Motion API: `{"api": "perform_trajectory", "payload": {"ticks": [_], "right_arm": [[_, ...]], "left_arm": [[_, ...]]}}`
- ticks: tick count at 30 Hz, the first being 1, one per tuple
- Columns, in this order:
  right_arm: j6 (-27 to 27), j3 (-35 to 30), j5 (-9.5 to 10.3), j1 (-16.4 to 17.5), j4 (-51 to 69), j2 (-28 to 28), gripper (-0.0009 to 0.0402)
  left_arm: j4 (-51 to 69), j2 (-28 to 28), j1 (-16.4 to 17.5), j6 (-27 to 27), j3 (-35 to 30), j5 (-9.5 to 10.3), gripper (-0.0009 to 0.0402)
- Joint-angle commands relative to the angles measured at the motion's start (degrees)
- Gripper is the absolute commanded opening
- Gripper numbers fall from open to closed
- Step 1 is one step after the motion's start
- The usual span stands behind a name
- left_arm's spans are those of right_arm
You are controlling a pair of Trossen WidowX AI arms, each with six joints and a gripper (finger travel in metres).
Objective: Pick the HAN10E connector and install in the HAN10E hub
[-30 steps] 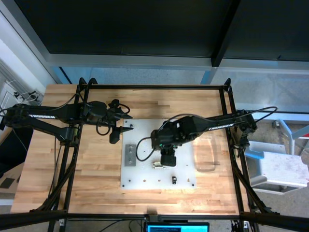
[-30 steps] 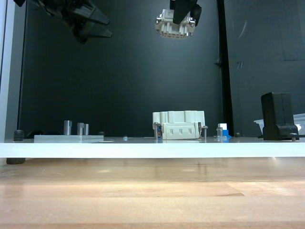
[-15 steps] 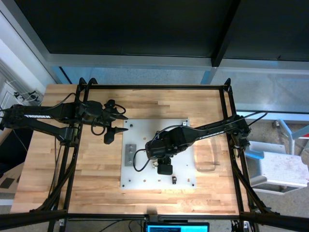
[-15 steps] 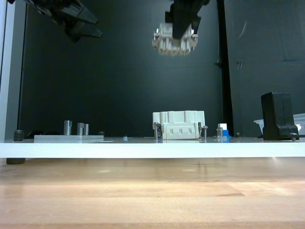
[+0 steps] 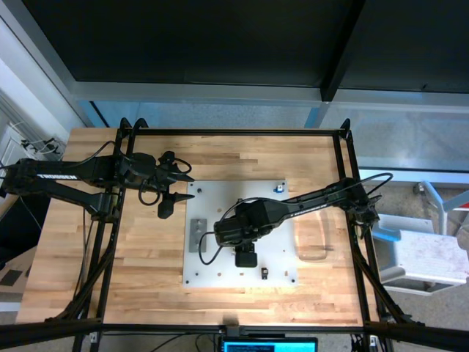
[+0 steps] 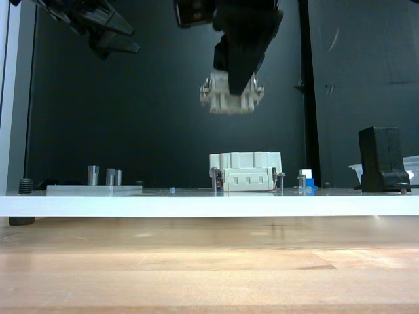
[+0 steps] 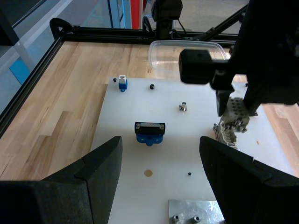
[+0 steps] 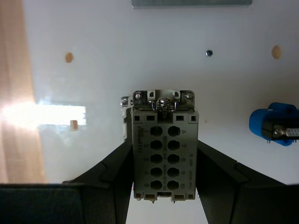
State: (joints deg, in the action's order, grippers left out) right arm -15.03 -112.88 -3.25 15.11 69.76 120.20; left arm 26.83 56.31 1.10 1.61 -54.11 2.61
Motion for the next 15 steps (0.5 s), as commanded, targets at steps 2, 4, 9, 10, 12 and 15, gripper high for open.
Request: {"api": "perform_trajectory", "payload": {"ticks": [2, 4, 9, 10, 12, 15], "right_arm": [[-0.55, -0.02, 0.26, 0.15, -0.37, 1.33, 0.0114], [-0.55, 0.02, 0.24, 0.33, -0.68, 2.19, 0.0114], [-1.25, 0.79, -0.31, 1.05, -1.44, 2.16, 0.0114], [-1.40, 0.83, -0.31, 1.07, -1.33, 2.16, 0.0114], [-1.36, 0.83, -0.35, 1.49, -1.40, 2.16, 0.0114], [-0.96, 1.14, -1.20, 2.43, -1.57, 2.16, 0.0114]], "left_arm": [[-0.09, 0.04, 0.02, 0.02, -0.02, 0.02, 0.0227], [-0.09, 0.04, 0.02, 0.02, -0.02, 0.02, 0.0227], [-0.11, 0.04, 0.02, 0.02, -0.02, 0.02, 0.0228], [-0.11, 0.04, 0.02, 0.02, -0.02, 0.02, 0.0227], [-0.11, 0.04, 0.02, 0.02, -0.02, 0.02, 0.0227], [-0.11, 0.04, 0.02, 0.02, -0.02, 0.02, 0.0227]]}}
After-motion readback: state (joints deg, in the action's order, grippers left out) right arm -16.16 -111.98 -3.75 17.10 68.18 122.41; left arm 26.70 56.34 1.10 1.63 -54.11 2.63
